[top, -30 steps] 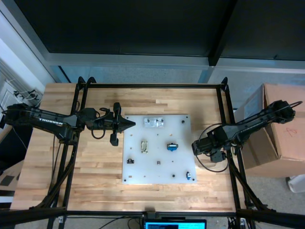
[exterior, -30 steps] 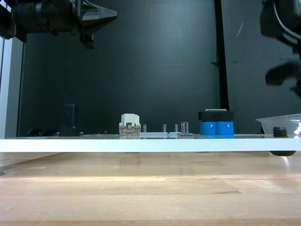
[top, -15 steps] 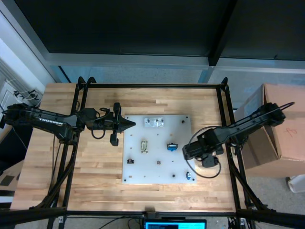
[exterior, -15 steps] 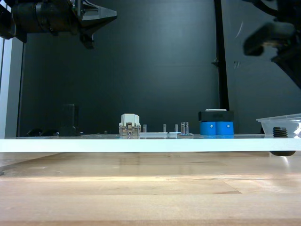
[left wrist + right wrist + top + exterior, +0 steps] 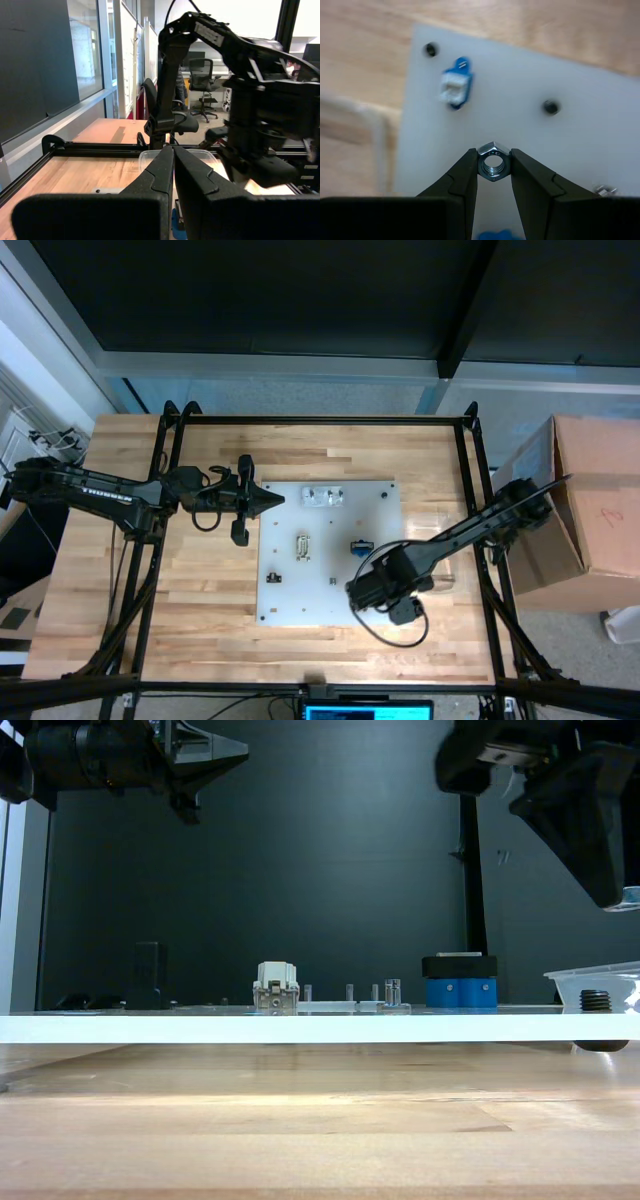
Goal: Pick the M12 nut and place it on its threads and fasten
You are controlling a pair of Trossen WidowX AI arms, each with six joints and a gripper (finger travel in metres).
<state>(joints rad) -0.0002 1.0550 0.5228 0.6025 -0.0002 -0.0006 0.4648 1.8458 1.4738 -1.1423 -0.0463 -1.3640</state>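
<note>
The small silver nut [image 5: 493,165] is held clear of the board, pinched between the fingers of my right gripper [image 5: 493,172], which is shut on it. That gripper [image 5: 385,590] hangs above the near right part of the white board [image 5: 290,590], high over the board in the low view [image 5: 612,890]. The black ribbed stud [image 5: 596,1001] stands bare; in the right wrist view a black stud [image 5: 550,106] sits a little ahead of the nut and to one side. My left gripper [image 5: 272,498] hovers at the board's far left corner, its fingers [image 5: 162,170] pressed together with nothing between them.
A clear tray [image 5: 442,562] lies just right of the board. On the board stand a blue block [image 5: 460,986], a white connector [image 5: 276,988] and a small blue-and-white part [image 5: 454,86]. A cardboard box [image 5: 575,510] sits off the table's right edge.
My right arm has swung left and nearer, from beside the board's right edge to over its near right part. The left arm has not moved.
</note>
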